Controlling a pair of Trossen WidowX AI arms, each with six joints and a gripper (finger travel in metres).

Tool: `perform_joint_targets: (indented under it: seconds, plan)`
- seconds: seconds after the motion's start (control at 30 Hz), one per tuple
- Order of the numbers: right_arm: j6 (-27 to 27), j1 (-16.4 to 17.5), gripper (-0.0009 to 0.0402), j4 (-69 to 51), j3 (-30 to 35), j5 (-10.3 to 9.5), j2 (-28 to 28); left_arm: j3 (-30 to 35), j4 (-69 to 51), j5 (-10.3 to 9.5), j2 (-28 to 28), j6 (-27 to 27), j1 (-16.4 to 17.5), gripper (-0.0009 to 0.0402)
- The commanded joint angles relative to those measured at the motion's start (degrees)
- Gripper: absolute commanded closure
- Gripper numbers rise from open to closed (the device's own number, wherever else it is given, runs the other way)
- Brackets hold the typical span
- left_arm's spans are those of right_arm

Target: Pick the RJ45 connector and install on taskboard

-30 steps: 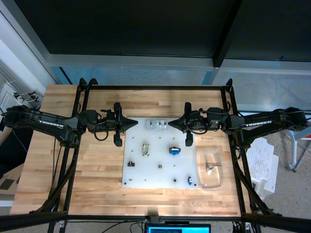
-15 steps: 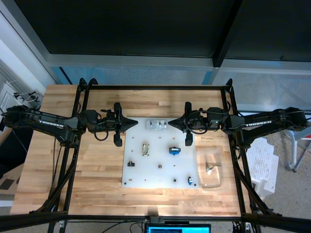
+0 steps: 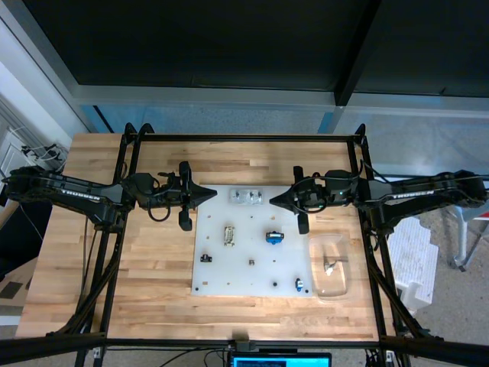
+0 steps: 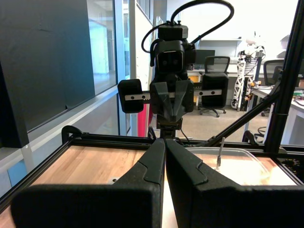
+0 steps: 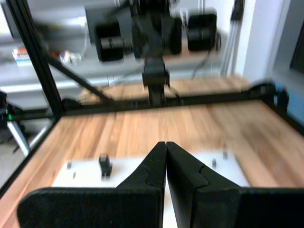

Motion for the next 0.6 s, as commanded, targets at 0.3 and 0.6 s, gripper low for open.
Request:
perform_joint_targets:
  seconds: [0.3, 0.6]
  plan:
    - [-0.5, 0.3, 0.0393, -24.4, 2.8, -0.31, -11.5, 0.0, 0.0, 0.02, 0.0, 0.0, 0.0, 0.0393]
    - [1.1, 0.7, 0.0393, -43.6, 8.8, 0.17, -12.7, 0.0, 0.0, 0.02, 0.0, 0.0, 0.0, 0.0393]
